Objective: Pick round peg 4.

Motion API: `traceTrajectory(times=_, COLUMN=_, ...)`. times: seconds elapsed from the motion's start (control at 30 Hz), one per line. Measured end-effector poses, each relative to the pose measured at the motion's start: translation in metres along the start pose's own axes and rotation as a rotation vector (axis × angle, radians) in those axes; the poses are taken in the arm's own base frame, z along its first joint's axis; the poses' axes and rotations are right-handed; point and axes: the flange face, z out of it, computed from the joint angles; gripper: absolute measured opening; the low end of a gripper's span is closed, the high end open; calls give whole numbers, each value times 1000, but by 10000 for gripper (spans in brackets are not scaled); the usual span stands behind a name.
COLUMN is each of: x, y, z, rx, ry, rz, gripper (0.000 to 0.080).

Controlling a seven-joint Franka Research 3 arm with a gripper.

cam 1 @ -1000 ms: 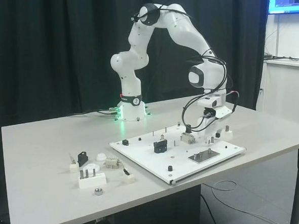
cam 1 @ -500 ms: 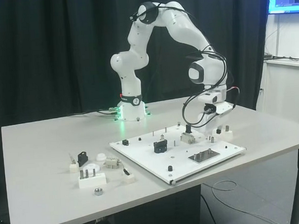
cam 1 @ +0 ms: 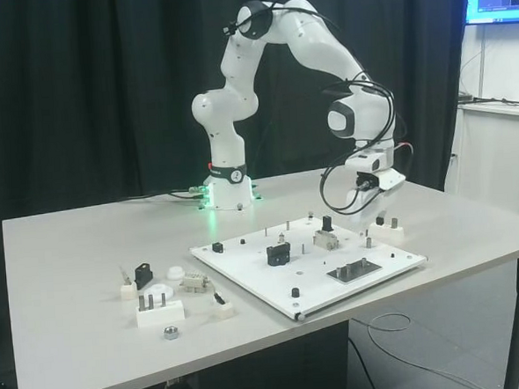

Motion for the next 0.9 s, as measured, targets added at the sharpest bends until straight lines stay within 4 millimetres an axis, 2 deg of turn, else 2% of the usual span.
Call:
traceTrajectory(times=0.63, x=0, y=-1, z=-4, rx=3, ry=-1, rz=-11, gripper=800)
traceTrajectory(times=0.9, x=-9, y=-12, z=-7, rx=9, ry=-14, rz=-45, gripper=800)
